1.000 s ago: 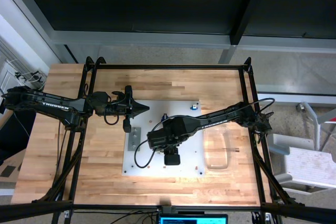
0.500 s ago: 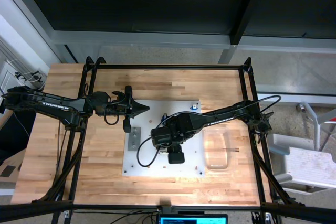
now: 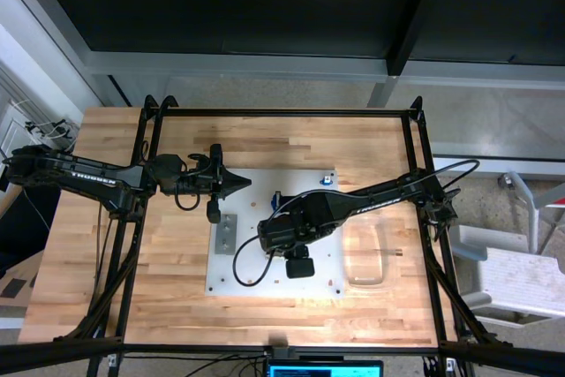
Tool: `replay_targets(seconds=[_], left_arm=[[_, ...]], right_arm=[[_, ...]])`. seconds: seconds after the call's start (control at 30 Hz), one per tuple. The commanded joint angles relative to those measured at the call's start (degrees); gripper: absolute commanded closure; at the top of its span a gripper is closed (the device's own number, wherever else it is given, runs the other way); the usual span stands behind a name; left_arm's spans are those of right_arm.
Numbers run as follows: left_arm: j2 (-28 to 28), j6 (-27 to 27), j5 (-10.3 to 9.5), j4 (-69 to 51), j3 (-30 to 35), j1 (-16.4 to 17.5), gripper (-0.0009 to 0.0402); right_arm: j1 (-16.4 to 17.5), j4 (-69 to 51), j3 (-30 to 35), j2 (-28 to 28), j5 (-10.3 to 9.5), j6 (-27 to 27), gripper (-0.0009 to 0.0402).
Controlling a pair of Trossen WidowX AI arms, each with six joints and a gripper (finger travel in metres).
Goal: Remove the HAN10-E connector and place it in the container
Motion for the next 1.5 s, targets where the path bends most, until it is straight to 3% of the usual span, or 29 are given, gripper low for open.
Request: replay_targets(seconds=[0.03, 0.47, 0.57, 0.9, 1.1, 1.5], left_arm=[[0.0, 0.0, 0.02, 0.02, 0.02, 0.02, 0.0393], [0.0, 0.0, 0.0, 0.02, 0.02, 0.02, 0.0393], [0.02, 0.0, 0.0, 0.02, 0.02, 0.02, 0.0393], [0.0, 0.0, 0.0, 0.0, 0.02, 0.02, 0.0393], [0.0, 0.0, 0.0, 0.0, 0.02, 0.0, 0.0393], [0.0, 0.0, 0.0, 0.0, 0.02, 0.02, 0.0393]], right_arm=[[0.33, 1.7, 0.0, -0.04, -0.02, -0.5, 0.0381], [0.85, 8.35, 0.0, 0.31, 0.17, -0.9, 0.0381], [1.09, 8.9, 0.0, 0.31, 1.46, -0.85, 0.0381], [1.44, 16.09, -0.15, 0.31, 1.6, -1.81, 0.0381], [1.6, 28.13, -11.78, -3.5, 0.76, -1.66, 0.0381], [2.03, 31.76, -29.49, -14.99, 0.96, 3.93, 0.0381]])
